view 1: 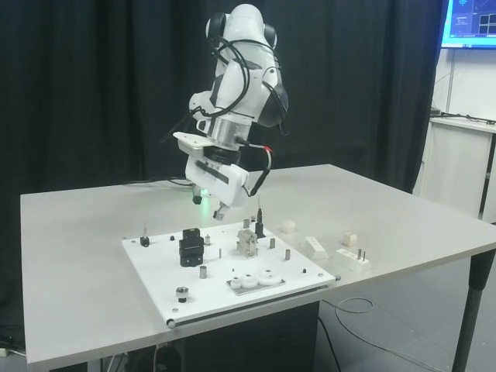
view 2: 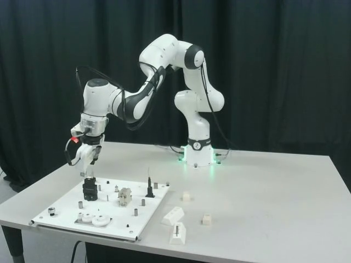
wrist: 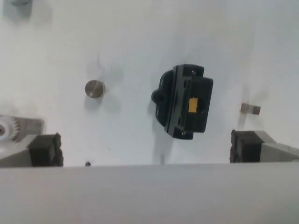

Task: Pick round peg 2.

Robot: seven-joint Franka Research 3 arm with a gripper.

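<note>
Round peg 2 [wrist: 95, 88]: taken to be the short grey peg w/ flat round top in wrist view. It stood upright on the white board [wrist: 117, 37], free of any contact. It was beside the black block [wrist: 184, 100] but apart from it, w/ bare board between. Could not match this peg w/ certainty to any one of the small pegs in the room views.

Gripper [wrist: 145, 147]: open, jaws spread wide, nothing held. Both black pads [wrist: 44, 149] were seen in wrist view, one at each side, w/ peg and block lying on the board beyond them. Neither pad touched peg, block or board.

First room view: gripper [view 1: 219, 211] hung above the board [view 1: 155, 271], clear of it. Black block [view 1: 191, 246] lay at approx. 7 o'clock from the gripper, lower down. A green lamp [view 1: 199, 200] was lit on the wrist, at approx. 10 o'clock from the fingertips.

Other items on board: small grey stub [wrist: 250, 108], on the far side of the block from the peg. White gear set [view 1: 249, 280] at approx. 4 o'clock from the block, near the front edge. Several thin pegs were scattered about, too small to tell apart.

Off board: small white blocks [view 1: 314, 246] on the grey table [view 1: 77, 232], at approx. 3 o'clock from the board.

Second room view: arm [view 2: 137, 98] reached from its base over the board's far left part.
</note>
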